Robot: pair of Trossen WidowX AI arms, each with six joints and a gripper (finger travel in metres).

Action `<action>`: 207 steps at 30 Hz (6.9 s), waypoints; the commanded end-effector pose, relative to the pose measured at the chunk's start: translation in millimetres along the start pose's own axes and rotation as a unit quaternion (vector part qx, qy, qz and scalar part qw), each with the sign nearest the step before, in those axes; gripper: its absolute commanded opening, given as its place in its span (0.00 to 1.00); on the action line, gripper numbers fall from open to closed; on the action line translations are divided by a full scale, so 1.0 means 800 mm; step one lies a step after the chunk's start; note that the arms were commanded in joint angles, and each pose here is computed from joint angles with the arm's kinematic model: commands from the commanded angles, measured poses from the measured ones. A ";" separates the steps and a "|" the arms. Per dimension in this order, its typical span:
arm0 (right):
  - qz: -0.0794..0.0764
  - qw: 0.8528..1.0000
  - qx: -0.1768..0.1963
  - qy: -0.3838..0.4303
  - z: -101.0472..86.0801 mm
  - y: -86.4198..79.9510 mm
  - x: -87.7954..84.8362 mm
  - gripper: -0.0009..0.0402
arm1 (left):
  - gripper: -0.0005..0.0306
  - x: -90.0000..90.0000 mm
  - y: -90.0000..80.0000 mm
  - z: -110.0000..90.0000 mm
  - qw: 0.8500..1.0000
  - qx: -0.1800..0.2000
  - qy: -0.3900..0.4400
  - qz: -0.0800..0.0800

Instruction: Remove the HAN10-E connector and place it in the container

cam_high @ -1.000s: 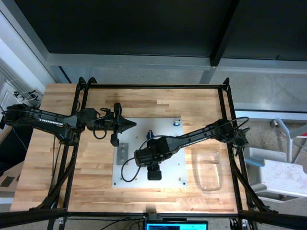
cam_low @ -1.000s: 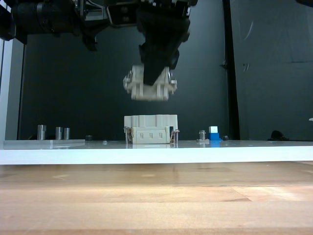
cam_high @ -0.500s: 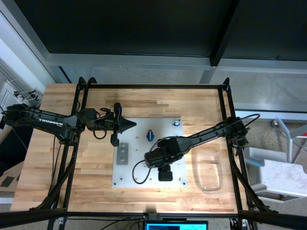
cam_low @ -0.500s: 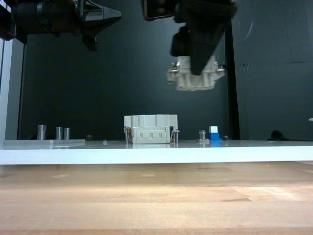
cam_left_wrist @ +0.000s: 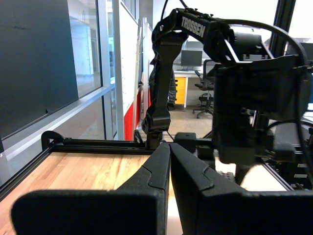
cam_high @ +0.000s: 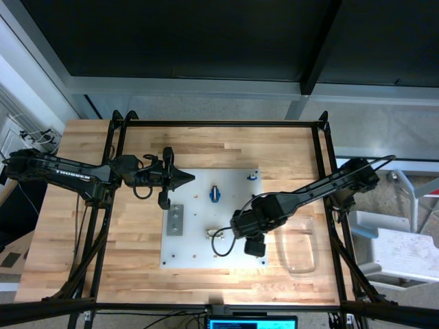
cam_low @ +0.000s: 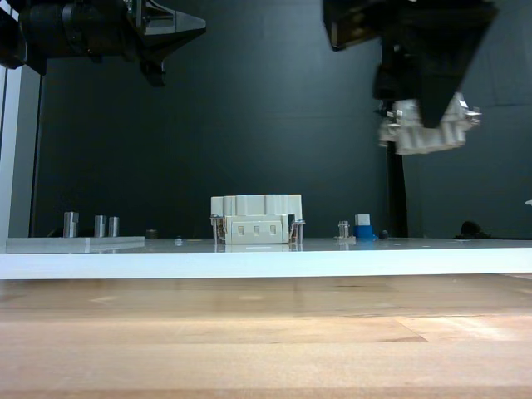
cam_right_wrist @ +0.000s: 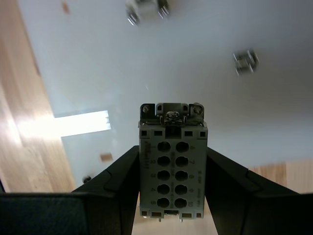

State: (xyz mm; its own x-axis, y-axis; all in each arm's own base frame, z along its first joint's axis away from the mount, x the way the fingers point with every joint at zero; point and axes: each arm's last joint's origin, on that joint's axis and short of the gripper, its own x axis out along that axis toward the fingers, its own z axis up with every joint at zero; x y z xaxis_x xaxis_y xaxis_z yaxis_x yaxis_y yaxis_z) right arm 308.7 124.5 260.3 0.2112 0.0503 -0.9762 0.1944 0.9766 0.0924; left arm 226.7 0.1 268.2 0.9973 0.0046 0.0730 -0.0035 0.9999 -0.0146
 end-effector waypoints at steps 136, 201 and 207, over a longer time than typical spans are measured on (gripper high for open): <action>0.035 0.998 0.040 -0.029 -0.219 -0.026 -0.015 0.65 | 0.02 0.000 0.000 0.000 1.000 0.000 0.000 0.000; 0.037 0.998 0.040 -0.030 -0.219 -0.025 -0.016 0.64 | 0.02 0.000 0.000 0.000 1.000 0.000 0.000 0.000; 0.037 0.998 0.041 -0.031 -0.219 -0.025 -0.016 0.62 | 0.02 0.000 0.000 0.000 1.000 0.000 0.000 0.000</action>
State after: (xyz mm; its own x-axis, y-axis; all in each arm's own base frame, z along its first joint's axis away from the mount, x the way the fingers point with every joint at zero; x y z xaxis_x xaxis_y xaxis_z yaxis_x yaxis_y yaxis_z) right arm 134.5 140.8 236.1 0.2854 0.1068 -0.9524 0.2537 0.9499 0.1825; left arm 226.8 0.1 268.3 0.9973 0.0046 0.0730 -0.0035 0.9999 -0.0146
